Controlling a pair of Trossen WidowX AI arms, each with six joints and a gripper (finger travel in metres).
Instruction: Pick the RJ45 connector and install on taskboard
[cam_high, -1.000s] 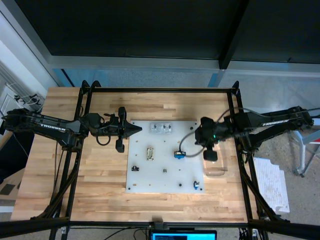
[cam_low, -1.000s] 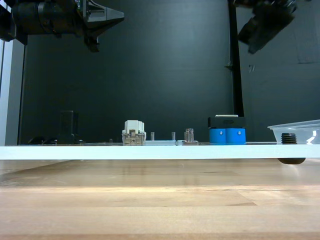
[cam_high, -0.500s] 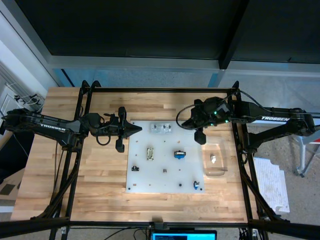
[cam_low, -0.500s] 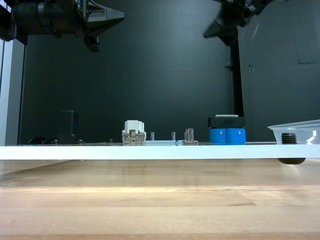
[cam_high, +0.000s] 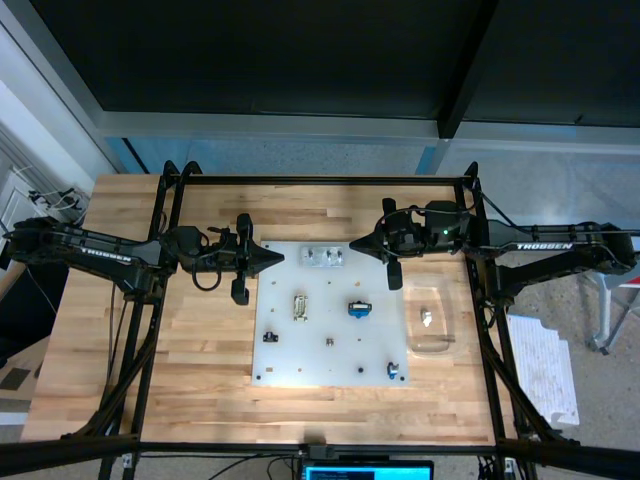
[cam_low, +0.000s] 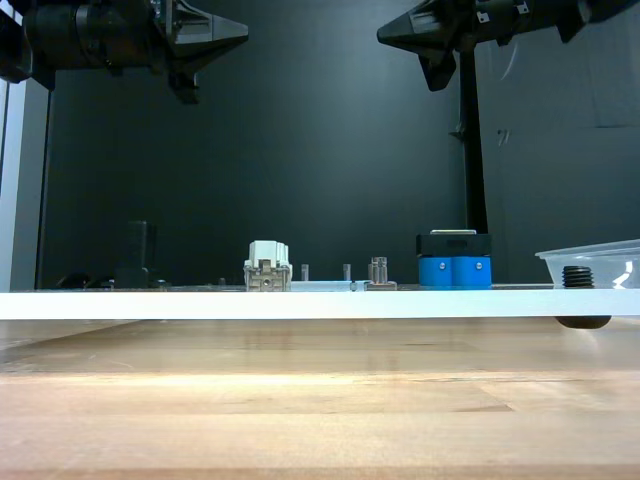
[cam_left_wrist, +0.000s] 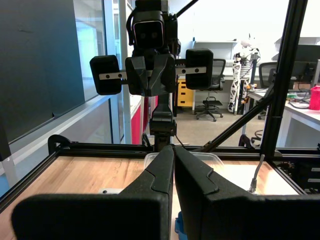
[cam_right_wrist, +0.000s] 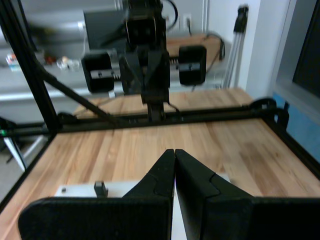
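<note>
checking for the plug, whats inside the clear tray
A pale white block lies in the clear tray; no cable shows leaving it, and nothing covers it. Left gripper and right gripper, both shut, hang above the board's far edge.

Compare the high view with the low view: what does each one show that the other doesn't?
High only: the top of the small blue jack at the white board's near right corner, and the pale block in the clear tray. Low only: height; the left gripper and right gripper hang well above the board's parts. Both: the two grippers facing each other near the board's far edge, the board, the tray. Neither shows where the connector is.
</note>
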